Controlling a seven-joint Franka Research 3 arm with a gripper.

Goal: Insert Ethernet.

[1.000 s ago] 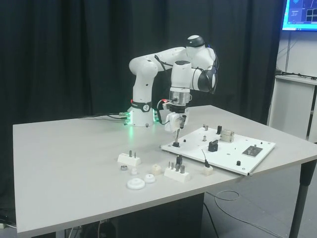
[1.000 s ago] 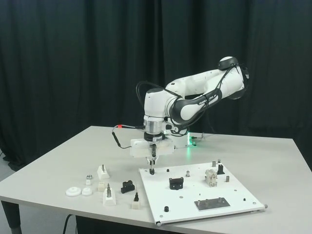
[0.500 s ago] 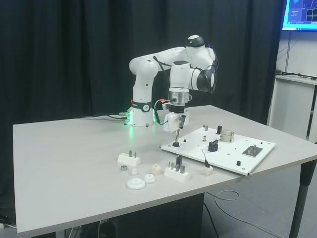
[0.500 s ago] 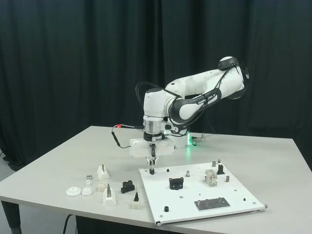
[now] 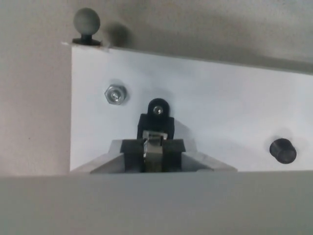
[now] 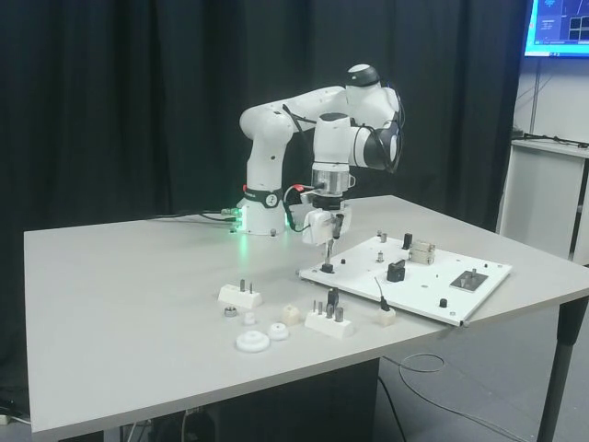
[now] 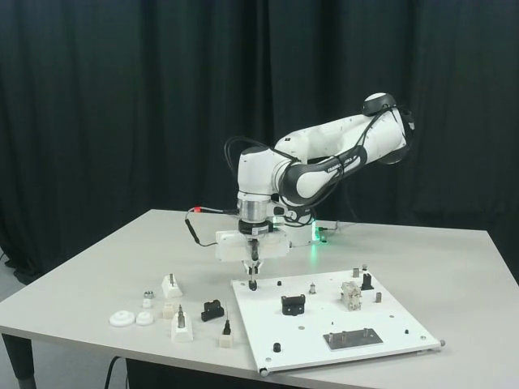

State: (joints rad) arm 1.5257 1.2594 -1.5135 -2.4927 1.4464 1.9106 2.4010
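jaws shut on the ethernet plug (image 5: 153, 152) above the white board (image 5: 220, 107).

1. The arm (image 6: 304, 106) is white with black bands at its joints.
2. The table (image 6: 120, 285) is plain grey.
3. The board (image 7: 324, 324) is white, unpatterned.
4. The socket (image 5: 155, 125) near the board's corner is black.
5. The curtain (image 7: 122, 105) behind is black.
6. A green light (image 6: 237, 219) glows at the arm's base.
7. The gears (image 6: 260, 337) near the table's front edge are white.
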